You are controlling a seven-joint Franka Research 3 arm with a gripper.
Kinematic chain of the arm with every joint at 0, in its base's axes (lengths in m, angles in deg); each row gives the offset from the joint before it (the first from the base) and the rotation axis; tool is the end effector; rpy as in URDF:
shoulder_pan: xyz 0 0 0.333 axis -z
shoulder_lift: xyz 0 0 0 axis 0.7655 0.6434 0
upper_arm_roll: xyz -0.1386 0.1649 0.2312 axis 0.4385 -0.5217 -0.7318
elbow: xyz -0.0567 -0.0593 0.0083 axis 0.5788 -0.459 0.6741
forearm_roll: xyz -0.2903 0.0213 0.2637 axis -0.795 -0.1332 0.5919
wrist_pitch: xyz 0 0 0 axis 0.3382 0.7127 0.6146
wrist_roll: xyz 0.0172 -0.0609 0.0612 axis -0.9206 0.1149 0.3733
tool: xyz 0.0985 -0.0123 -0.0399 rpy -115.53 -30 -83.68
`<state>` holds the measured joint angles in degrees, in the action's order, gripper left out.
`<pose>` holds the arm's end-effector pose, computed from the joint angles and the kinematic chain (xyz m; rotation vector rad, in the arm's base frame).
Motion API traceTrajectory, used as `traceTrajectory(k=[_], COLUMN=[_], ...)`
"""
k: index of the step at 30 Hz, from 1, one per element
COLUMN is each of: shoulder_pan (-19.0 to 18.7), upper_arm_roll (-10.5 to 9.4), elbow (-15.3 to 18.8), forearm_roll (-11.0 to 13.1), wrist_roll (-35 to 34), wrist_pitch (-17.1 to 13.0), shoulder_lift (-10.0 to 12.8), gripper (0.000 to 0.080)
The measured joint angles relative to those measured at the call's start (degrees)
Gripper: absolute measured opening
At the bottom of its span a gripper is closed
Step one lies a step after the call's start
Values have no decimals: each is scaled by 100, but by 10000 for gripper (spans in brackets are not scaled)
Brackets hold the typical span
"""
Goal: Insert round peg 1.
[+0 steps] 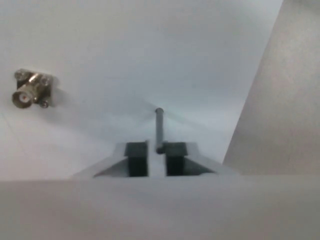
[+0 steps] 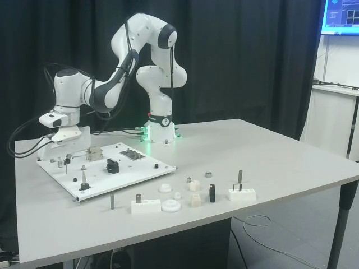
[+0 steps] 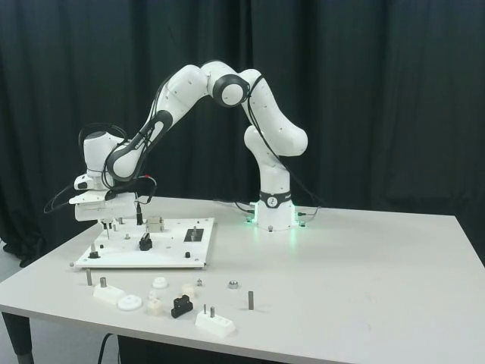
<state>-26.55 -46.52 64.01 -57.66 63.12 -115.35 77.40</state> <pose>0.3505 -0.5237 0.2330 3.0143 -0.4770 -0.1674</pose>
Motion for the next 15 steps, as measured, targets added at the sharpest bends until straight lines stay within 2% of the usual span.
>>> traceTrajectory(k=[5,6,10,11,15], shoulder_pan=[-7,-9,-17,-18,-22], upper_arm_roll=[-6,-7,-7,-7,-7], elbow=[-2,-4,-19,-23,-48], forearm_roll=[38,38,39,39,39], wrist_roll=[0,0,0,0,0], wrist_pitch=[-19,-23,-34,-34,-34], shoulder_lift=[0,0,-1,-1,-2], gripper=[28,327,327,652,652])
